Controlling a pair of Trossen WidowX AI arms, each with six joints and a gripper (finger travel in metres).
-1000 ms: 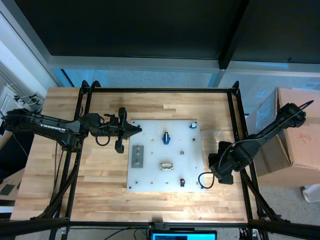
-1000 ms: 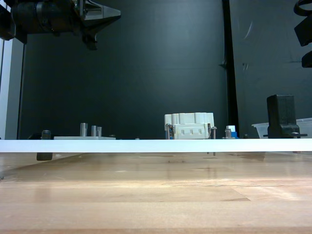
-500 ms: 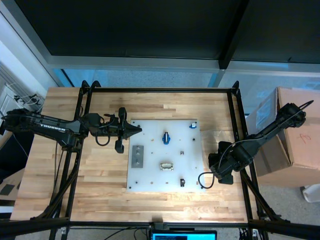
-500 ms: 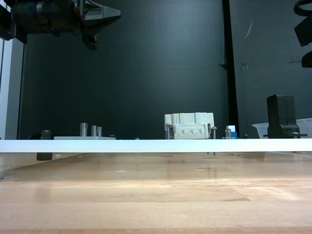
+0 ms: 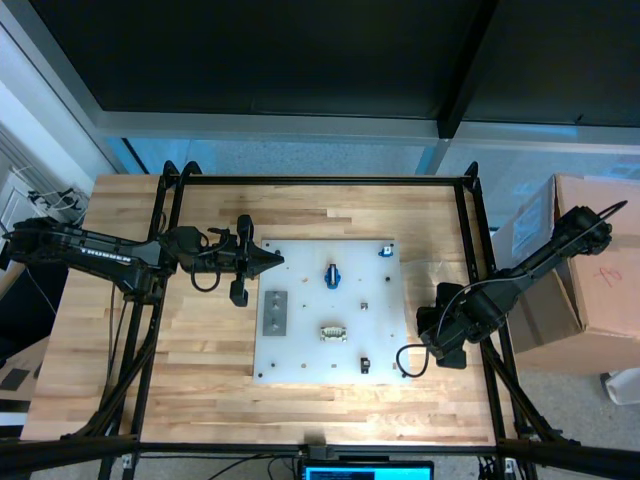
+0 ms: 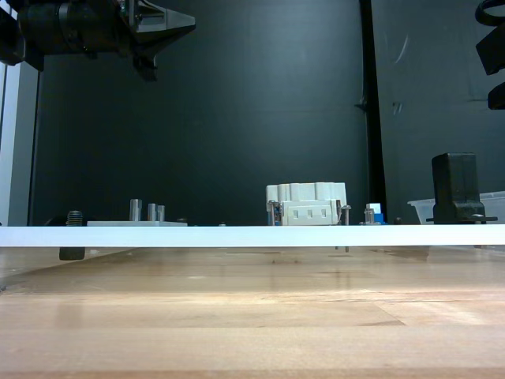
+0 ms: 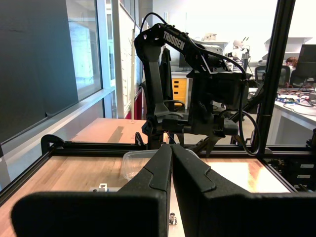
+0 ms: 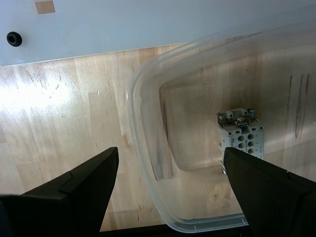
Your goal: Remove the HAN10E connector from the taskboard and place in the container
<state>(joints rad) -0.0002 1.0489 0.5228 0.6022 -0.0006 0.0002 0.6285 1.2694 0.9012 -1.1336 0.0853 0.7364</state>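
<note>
The HAN10E connector [image 8: 240,134], a pale grey block with rows of holes, lies free on the floor of the clear plastic container [image 8: 143,148]. My right gripper [image 8: 170,150] hangs open directly above that container, both fingers apart and nothing between them; from above it sits at the board's right edge [image 5: 441,336]. A beige connector base [image 5: 333,332] still stands in its seat on the white taskboard [image 5: 300,350], also visible at table height [image 6: 306,204]. My left gripper [image 5: 274,258] is shut and empty, held high over the board's left edge [image 6: 186,22].
On the board stand a grey block with pins [image 5: 274,312], a blue knob [image 5: 332,275] and a small black part [image 5: 366,365]. A black frame [image 5: 320,181] rings the table. A cardboard box [image 5: 590,290] sits off the right side.
</note>
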